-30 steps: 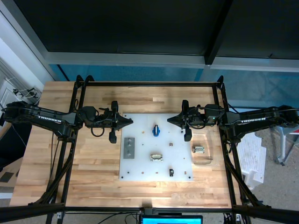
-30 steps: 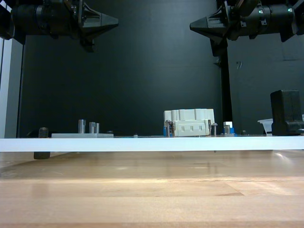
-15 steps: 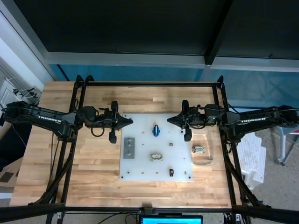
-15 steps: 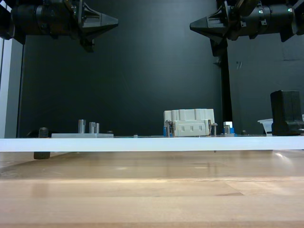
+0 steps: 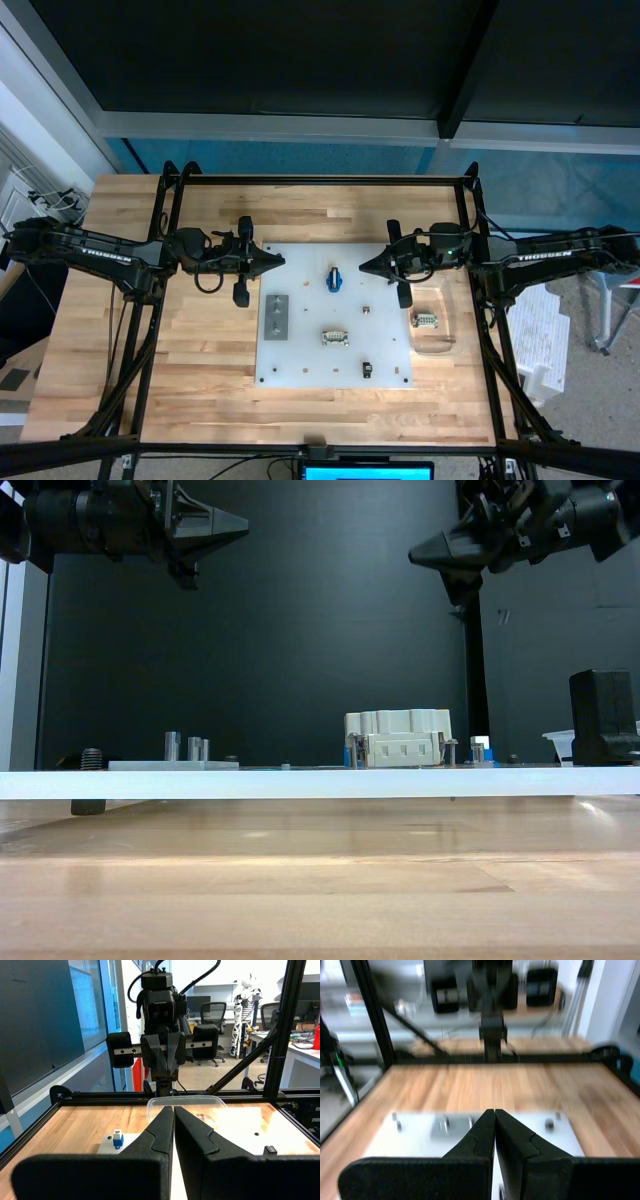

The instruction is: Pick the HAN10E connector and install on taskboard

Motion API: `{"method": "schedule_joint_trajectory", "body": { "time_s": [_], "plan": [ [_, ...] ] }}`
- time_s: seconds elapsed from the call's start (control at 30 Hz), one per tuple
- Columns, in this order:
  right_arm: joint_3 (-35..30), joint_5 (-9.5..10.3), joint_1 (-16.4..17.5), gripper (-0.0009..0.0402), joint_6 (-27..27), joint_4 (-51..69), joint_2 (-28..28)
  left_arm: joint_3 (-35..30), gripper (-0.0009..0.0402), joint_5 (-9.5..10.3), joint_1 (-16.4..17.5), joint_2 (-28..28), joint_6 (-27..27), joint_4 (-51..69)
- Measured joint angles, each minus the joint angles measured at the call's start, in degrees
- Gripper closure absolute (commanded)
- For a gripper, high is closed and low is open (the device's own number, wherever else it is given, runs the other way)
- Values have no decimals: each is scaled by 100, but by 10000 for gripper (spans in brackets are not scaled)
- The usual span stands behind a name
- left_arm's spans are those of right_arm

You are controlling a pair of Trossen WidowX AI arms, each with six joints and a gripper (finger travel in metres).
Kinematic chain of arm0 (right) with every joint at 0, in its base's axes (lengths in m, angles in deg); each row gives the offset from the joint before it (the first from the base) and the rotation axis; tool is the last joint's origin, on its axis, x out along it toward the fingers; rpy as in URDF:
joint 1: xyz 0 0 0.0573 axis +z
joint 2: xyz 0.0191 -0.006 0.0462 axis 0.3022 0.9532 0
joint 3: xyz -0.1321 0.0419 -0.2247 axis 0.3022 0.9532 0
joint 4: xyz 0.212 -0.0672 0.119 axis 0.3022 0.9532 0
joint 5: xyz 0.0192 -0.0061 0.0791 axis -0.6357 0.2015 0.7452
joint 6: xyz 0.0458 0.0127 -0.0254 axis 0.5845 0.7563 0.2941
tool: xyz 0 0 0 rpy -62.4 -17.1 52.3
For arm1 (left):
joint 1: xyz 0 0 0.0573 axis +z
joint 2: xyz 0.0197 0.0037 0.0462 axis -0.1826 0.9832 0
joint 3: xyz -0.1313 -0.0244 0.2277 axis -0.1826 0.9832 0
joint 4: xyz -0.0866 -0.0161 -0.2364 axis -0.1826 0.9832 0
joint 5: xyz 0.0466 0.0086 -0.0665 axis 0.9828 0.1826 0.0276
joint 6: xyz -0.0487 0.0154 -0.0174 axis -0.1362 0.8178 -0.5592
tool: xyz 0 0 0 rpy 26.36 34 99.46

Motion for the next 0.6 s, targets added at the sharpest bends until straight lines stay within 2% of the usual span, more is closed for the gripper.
{"method": "schedule_joint_trajectory", "body": {
  "time_s": [0.27,0.4,0.53,0.6],
  "plan": [
    [-876,-15,13,393,-103,2627,33,0,392,0,0,0,0,0],
    [-1158,-299,76,393,-76,3665,37,-2,392,0,0,0,2,0],
    [-1405,-310,98,393,-55,4496,37,-2,392,0,0,0,2,0],
    [-1510,-385,120,393,-24,4859,39,-2,392,0,0,0,2,0]
  ]
}}
